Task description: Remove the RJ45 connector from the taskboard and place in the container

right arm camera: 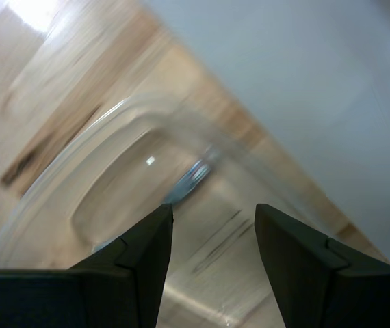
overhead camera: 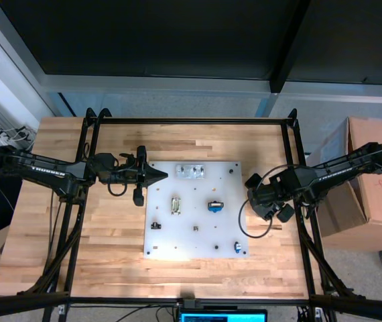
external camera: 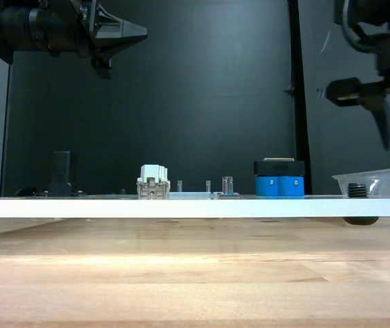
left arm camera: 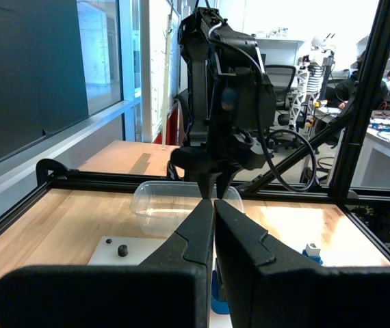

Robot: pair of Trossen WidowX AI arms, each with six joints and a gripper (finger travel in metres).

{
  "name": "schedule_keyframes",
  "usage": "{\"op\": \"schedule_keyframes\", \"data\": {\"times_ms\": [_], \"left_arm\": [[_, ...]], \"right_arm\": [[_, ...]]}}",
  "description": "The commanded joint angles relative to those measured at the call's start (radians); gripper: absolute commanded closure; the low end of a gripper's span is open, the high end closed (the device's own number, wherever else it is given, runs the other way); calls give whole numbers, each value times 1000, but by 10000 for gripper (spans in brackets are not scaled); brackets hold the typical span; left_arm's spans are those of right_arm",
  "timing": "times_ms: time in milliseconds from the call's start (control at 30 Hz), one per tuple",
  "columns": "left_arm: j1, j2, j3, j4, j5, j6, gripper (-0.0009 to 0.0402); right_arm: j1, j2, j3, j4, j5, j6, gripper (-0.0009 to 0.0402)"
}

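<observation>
A small clear RJ45 connector [right arm camera: 192,177] lies free inside the transparent container [right arm camera: 106,184], clear of the white taskboard [overhead camera: 194,231]. My right gripper [right arm camera: 212,213] hangs open just above the container with nothing between its fingers. In the low view the container [external camera: 381,180] sits at the board's right end, with the right gripper [external camera: 371,109] above it. My left gripper [overhead camera: 156,176] is shut and empty. It hovers high over the board's far left edge and points right, towards the container [left arm camera: 176,202] and the right arm.
On the board stand a blue connector [overhead camera: 215,206], a beige connector [overhead camera: 175,204], a clear block [overhead camera: 192,172] and a small blue part [overhead camera: 236,247]. A cardboard box [overhead camera: 372,191] stands off the table's right edge. A black frame rail [overhead camera: 191,121] borders the table.
</observation>
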Motion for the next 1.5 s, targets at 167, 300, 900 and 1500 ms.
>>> {"op": "schedule_keyframes", "data": {"times_ms": [167, 300, 900, 1500], "left_arm": [[0, 0, 0, 0, 0, 0, 393], [0, 0, 0, 0, 0, 0, 393], [0, 0, 0, 0, 0, 0, 393], [0, 0, 0, 0, 0, 0, 393]], "right_arm": [[-101, -12, 81, 143, 3, 224, 286], [-164, -43, 84, 333, -11, 364, 332], [-249, -75, -78, 1178, -84, 558, 394], [-301, -75, -276, 1669, -189, 643, 394]]}}
